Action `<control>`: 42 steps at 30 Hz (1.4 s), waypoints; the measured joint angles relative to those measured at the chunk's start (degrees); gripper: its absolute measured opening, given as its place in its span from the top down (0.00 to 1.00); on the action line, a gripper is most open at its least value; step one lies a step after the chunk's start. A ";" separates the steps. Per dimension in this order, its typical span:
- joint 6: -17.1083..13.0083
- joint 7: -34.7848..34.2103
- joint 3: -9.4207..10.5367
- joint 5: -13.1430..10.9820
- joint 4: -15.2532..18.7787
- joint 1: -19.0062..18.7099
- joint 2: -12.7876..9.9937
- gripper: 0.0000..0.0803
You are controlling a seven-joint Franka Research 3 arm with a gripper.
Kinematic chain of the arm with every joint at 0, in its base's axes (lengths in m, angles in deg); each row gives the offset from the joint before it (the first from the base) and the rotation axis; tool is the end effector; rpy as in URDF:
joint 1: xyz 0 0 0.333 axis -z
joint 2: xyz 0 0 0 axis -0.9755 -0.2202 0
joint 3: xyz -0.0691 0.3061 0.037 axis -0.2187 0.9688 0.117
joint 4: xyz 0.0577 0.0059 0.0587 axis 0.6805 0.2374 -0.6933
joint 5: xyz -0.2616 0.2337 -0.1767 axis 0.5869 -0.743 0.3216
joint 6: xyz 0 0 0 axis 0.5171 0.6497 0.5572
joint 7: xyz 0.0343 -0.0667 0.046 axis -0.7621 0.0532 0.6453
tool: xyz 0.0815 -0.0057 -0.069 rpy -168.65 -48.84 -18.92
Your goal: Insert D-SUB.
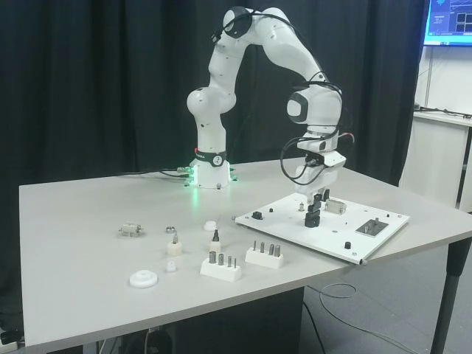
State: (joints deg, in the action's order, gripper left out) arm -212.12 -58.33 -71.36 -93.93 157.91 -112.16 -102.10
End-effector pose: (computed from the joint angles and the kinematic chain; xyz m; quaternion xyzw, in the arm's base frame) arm 0.5664 0.0815 0.2688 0.9842 -0.1766 0.0029 0.0108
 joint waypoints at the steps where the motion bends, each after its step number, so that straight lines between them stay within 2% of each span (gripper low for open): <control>1: 0.00 0.04 0.00 0.01 0.00 0.04 0.00 0.52; 21: 0.28 0.36 -0.03 0.28 0.31 0.35 0.32 0.52; 42: -2.24 0.36 -0.03 0.28 1.41 0.37 0.68 0.52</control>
